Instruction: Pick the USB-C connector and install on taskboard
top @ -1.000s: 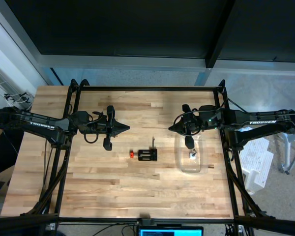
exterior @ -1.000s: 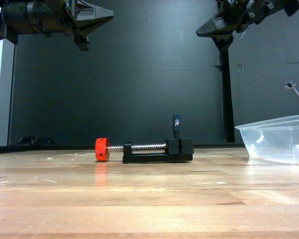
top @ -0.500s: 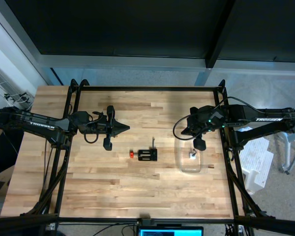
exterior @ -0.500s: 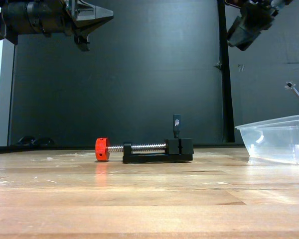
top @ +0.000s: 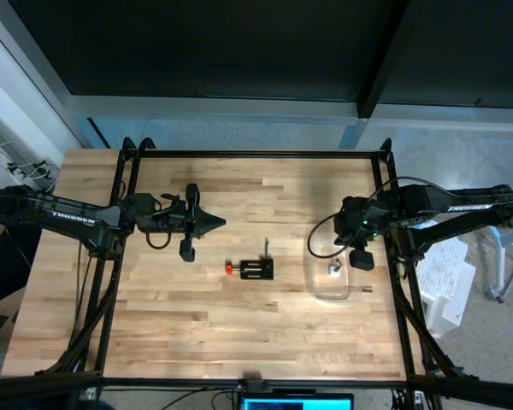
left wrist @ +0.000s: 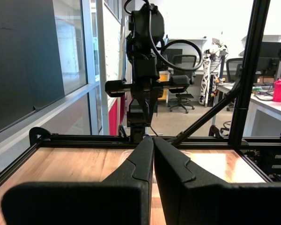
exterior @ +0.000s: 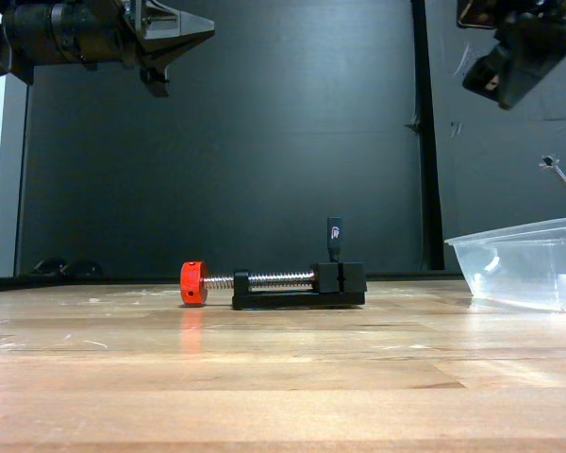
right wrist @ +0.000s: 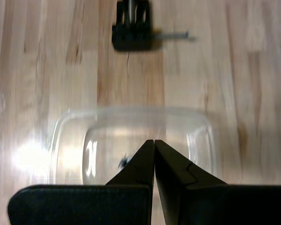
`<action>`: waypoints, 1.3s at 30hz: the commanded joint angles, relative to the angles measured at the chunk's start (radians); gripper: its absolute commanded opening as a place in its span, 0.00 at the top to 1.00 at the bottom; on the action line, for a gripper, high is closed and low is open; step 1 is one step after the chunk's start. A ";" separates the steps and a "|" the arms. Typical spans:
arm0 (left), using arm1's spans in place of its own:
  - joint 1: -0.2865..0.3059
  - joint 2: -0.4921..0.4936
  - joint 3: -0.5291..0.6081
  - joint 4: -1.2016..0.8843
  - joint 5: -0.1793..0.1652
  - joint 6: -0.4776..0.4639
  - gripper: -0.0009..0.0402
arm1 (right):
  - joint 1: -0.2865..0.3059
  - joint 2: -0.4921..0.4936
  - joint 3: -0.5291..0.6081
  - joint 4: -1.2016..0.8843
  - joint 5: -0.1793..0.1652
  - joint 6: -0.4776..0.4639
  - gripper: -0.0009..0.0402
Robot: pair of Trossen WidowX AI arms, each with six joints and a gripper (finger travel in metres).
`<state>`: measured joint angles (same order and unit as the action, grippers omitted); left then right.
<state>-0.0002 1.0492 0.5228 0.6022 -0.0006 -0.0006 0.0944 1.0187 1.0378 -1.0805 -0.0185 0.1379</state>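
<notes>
The right gripper [right wrist: 154, 141] hangs high above the clear tray [right wrist: 61, 126] at the right of the table [top: 197, 325]. It points down into the tray, fingers pressed together with nothing between them. The connector [top: 333, 271] lies loose on the tray floor, a small piece that seems to sit a little off the line of the fingertips rather than under them. The taskboard [top: 252, 270] sits well apart to the left, mid-table, with its orange knob [exterior: 193, 282] at the left end and a thin pin [exterior: 334, 238] standing up toward the right end. The left gripper [left wrist: 153, 138] is held high over the left half of the table, farther away than the taskboard, fingers likewise closed and empty. The pick has not begun. If the right gripper descends before its fingers part, it would likely jab the connector or skid it across the slick plastic. An off-centre descent could catch the tray wall and shove the light tray. A weak pinch on so small a part could let it twist, spoiling alignment at the taskboard. The pin could also be struck on approach.
</notes>
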 commanded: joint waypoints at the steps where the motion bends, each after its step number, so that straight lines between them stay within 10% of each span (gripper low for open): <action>1: 0.000 0.000 0.000 0.000 0.000 0.000 0.98 | 0.043 0.000 -0.001 -0.040 0.003 0.024 0.98; 16: 0.000 0.000 0.000 0.000 0.000 0.000 0.98 | 0.158 0.023 -0.001 -0.171 0.071 0.160 0.96; 39: 0.000 0.000 0.000 0.000 0.000 0.000 0.98 | 0.208 0.114 -0.062 -0.154 0.135 0.225 0.53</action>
<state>-0.0002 1.0489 0.5228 0.6025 -0.0006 -0.0010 0.2958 1.1259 0.9802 -1.2400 0.1165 0.3626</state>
